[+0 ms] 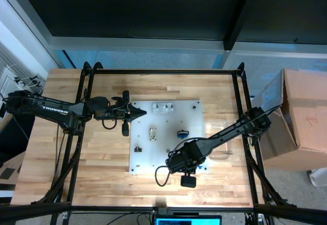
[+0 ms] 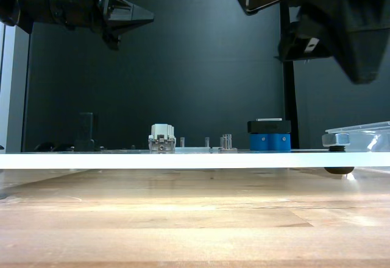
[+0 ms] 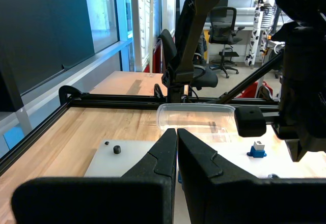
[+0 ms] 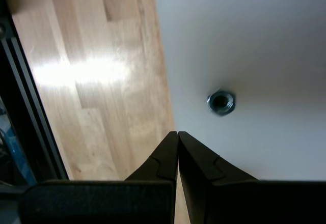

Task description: Unfasten the M12 nut and place it in the container

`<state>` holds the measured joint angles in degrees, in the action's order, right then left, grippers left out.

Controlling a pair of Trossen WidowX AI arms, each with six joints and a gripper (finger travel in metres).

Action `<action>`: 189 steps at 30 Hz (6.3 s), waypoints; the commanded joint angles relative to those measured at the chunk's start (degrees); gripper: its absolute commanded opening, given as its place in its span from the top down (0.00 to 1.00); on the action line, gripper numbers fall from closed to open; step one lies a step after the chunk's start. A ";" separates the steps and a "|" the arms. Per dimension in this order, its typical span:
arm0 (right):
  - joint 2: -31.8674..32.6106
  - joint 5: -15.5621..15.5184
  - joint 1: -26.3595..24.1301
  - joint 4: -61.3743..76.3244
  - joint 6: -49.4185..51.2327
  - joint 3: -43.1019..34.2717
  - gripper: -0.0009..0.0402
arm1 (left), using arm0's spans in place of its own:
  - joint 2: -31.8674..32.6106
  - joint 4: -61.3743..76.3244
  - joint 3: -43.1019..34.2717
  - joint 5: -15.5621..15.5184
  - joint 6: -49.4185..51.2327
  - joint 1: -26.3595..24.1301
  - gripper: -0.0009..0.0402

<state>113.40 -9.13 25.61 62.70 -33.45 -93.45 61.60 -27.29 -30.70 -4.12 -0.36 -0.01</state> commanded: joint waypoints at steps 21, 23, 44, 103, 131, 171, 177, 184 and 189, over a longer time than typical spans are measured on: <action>1.44 0.52 0.13 -6.08 3.56 7.28 0.98 | 0.00 0.00 0.00 0.00 0.00 0.00 0.98; 1.42 0.63 0.13 -6.27 4.09 7.26 0.98 | 0.00 0.00 0.00 0.02 0.00 0.00 0.98; -2.43 9.97 0.44 -1.68 -4.22 5.77 0.98 | 0.00 -0.02 -0.02 0.00 0.00 0.00 0.98; -2.93 10.56 0.83 0.55 -23.02 4.42 0.97 | -0.04 -0.02 -0.02 0.00 0.00 0.02 0.98; 3.02 10.40 0.76 -4.20 -41.92 3.45 0.41 | 0.00 0.02 0.00 0.02 0.00 0.00 0.98; -2.27 10.97 0.66 -1.20 -39.10 3.48 0.96 | 0.00 0.02 -0.02 0.00 0.00 0.00 0.98; -7.54 14.23 0.50 4.55 -38.77 3.48 0.94 | 0.00 0.02 0.00 0.02 0.00 0.00 0.98; -16.11 15.61 0.33 9.07 -36.50 7.98 0.94 | 0.00 0.02 -0.02 0.00 0.00 0.00 0.98; -22.91 15.56 -0.42 9.33 -36.50 14.95 0.94 | 0.00 0.02 -0.02 0.02 0.00 0.00 0.98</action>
<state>92.16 6.48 25.45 72.14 -69.89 -80.40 61.58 -27.24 -30.70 -4.12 -0.34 -0.01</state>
